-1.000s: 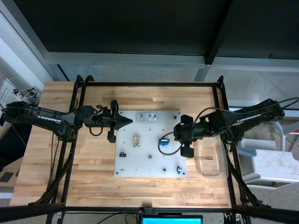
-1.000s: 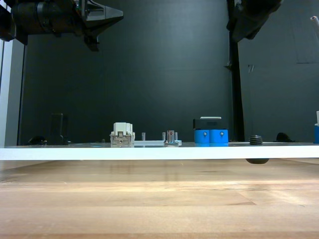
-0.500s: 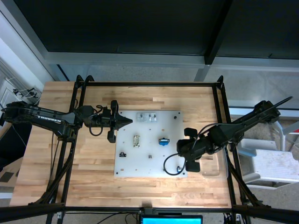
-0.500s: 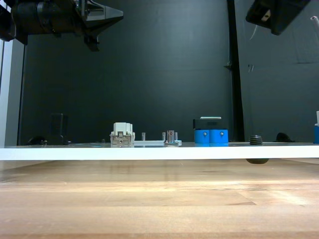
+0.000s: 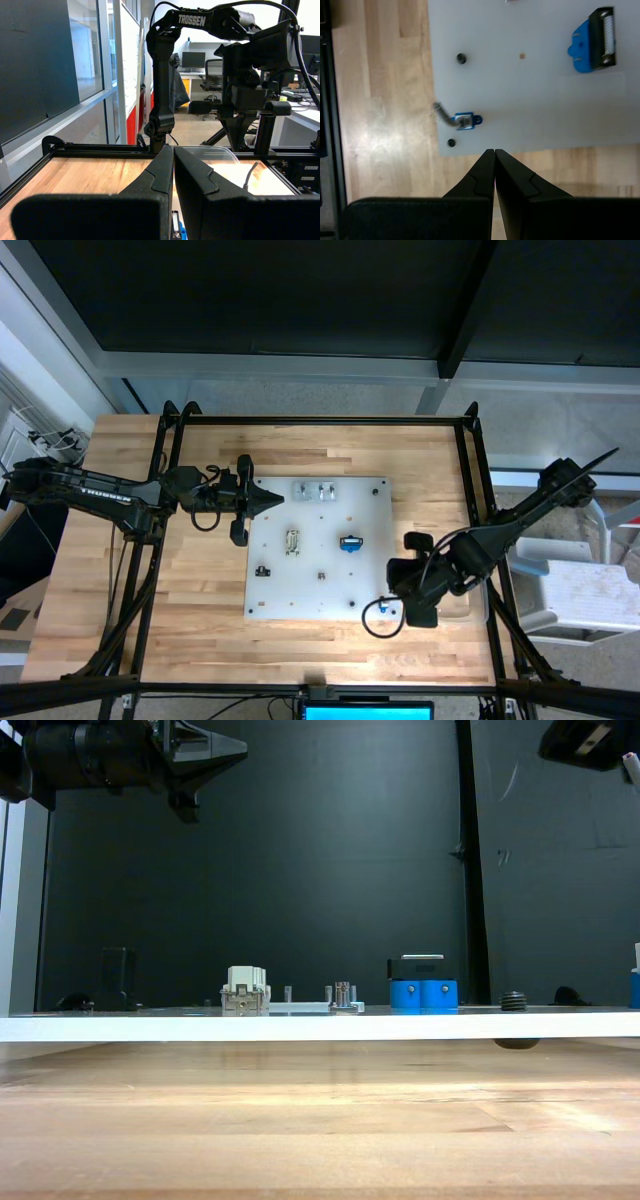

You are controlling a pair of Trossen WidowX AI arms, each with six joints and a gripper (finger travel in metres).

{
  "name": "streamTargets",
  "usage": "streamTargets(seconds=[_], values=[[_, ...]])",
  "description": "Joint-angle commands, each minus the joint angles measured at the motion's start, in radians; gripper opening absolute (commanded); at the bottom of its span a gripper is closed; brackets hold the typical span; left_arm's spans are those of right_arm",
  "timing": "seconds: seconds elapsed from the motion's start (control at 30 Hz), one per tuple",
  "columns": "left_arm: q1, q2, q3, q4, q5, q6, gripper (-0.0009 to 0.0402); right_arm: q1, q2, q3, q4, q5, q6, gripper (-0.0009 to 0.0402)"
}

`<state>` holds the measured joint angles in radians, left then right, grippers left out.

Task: Remove the rj45 connector and place it in the container

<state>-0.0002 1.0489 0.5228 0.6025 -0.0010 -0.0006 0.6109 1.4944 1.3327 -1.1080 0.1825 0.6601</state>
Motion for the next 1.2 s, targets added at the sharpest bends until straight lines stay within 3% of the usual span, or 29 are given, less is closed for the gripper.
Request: streamTargets(seconds=[0.03,0.17,0.6,1.07,1.2], values=[[0.000,0.000,0.000,0.000,0.000,0.000,0.0001,0.016,0.017,-0.001,0.000,0.000,0.015,0.0003],[0.000,0.000,0.000,0.000,0.000,0.000,0.0001,0.023,0.039,-0.001,-0.002,-0.001,0.022,0.0029],[0.000,0.000,0.000,0.000,0.000,0.000,0.0001,0.036,0.120,-0.002,0.043,-0.002,0.039,0.0177],[0.000,0.000,0.000,0.000,0.000,0.000,0.0001,0.037,0.151,-0.051,0.154,0.010,0.013,0.0188],[0.000,0.000,0.000,0.000,0.000,0.000,0.0001,0.037,0.151,-0.062,0.167,0.032,0.001,0.0188]])
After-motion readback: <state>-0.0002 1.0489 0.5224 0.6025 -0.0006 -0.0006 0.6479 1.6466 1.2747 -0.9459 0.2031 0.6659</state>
